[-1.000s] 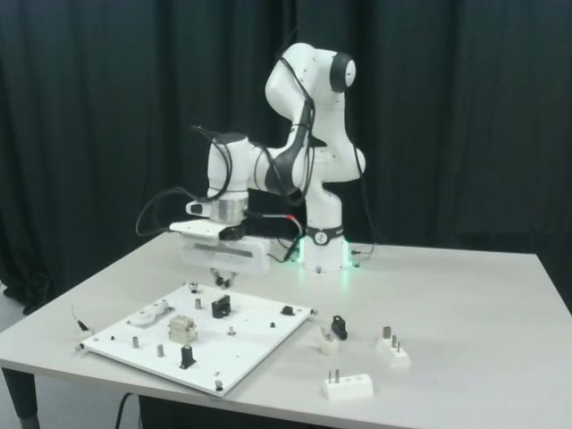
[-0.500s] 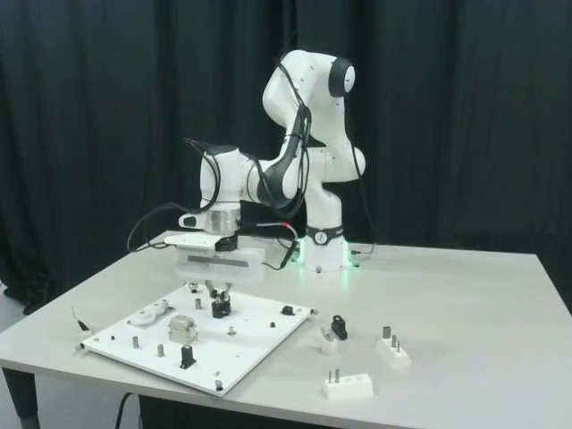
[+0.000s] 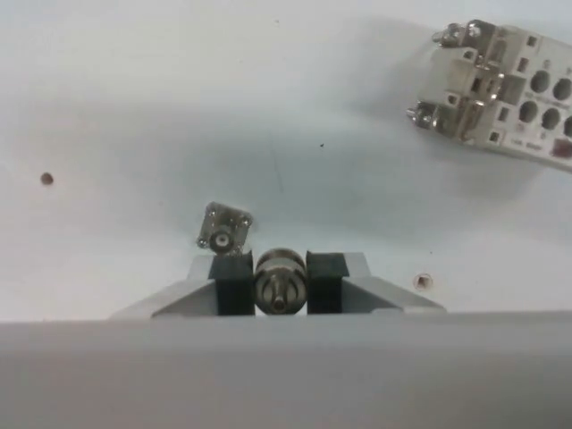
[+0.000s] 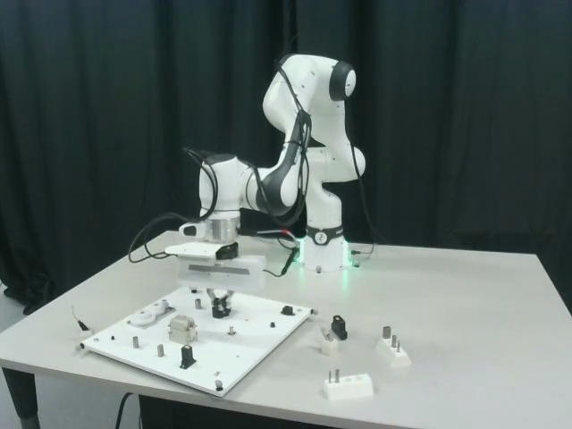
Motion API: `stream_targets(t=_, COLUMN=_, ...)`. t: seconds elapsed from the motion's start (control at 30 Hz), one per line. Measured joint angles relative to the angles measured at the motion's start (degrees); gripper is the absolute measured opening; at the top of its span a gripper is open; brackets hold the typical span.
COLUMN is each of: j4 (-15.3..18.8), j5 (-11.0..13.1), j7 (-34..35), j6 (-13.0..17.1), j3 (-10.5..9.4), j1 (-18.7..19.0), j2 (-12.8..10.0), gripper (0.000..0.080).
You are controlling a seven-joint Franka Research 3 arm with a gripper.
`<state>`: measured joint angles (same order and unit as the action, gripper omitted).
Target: Insert BNC.
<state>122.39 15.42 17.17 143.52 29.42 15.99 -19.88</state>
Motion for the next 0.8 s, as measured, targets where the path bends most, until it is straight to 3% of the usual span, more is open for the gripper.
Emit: stream_targets(t=0.8, j4=-0.01, j5=2.5, j7=-3.97, j6=1.53, j3=-1.04, j1=0.0, j2=-2.69, gripper=0.012)
